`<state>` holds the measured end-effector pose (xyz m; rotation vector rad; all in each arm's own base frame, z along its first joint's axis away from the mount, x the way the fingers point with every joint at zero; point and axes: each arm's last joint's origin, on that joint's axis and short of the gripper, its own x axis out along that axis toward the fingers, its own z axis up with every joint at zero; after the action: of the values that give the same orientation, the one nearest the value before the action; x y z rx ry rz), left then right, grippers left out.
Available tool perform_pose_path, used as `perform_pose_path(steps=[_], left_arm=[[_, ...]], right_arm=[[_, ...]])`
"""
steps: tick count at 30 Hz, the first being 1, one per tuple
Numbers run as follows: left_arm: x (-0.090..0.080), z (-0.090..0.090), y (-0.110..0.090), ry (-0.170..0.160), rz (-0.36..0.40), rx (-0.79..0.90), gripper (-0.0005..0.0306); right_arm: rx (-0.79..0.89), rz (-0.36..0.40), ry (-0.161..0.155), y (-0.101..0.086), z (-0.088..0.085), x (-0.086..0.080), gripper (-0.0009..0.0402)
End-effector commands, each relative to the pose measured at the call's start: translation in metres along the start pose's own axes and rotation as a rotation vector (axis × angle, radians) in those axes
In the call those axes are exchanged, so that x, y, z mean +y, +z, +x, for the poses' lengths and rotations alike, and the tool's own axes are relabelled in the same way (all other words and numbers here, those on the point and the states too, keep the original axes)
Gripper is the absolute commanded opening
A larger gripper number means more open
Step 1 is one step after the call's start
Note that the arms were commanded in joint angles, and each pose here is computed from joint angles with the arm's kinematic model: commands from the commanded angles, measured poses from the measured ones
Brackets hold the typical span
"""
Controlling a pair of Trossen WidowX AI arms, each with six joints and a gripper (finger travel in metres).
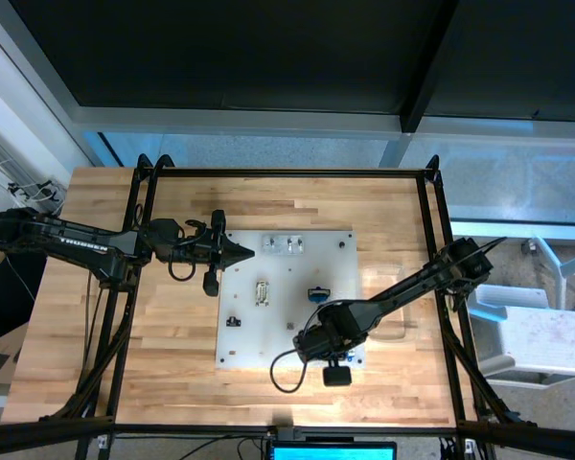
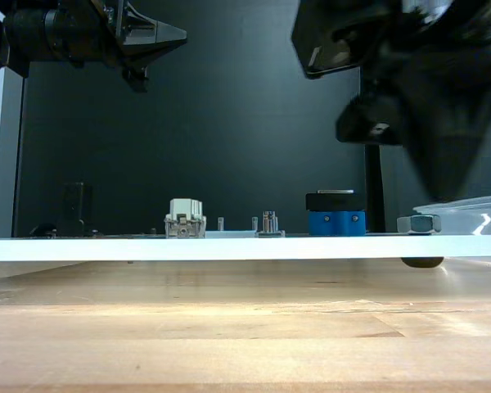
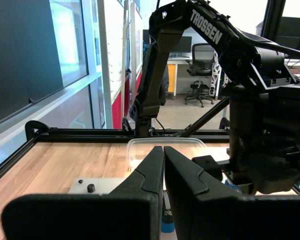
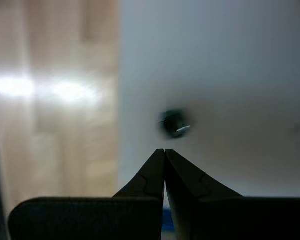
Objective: Pick the M12 fastener and fasten on the M12 threads
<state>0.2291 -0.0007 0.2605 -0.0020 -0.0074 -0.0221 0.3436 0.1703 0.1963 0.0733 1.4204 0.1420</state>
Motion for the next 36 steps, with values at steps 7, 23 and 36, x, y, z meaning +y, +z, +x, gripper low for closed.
perform_pose_path(steps=[7,23,36], left_arm=[[0.000,0.000,0.000,0.000,0.000,0.000,0.0000],[0.000,0.000,0.000,0.000,0.000,0.000,0.0000],[0.000,0.000,0.000,0.000,0.000,0.000,0.0000]], right_arm=[[-0.012,0.016,-0.062,0.003,0.004,-0.005,0.0000],[0.034,0.021,0.065,0.004,0.012,-0.001,0.0000],[0.072,-0.001,0.162,0.002,0.007,0.001,0.0000]])
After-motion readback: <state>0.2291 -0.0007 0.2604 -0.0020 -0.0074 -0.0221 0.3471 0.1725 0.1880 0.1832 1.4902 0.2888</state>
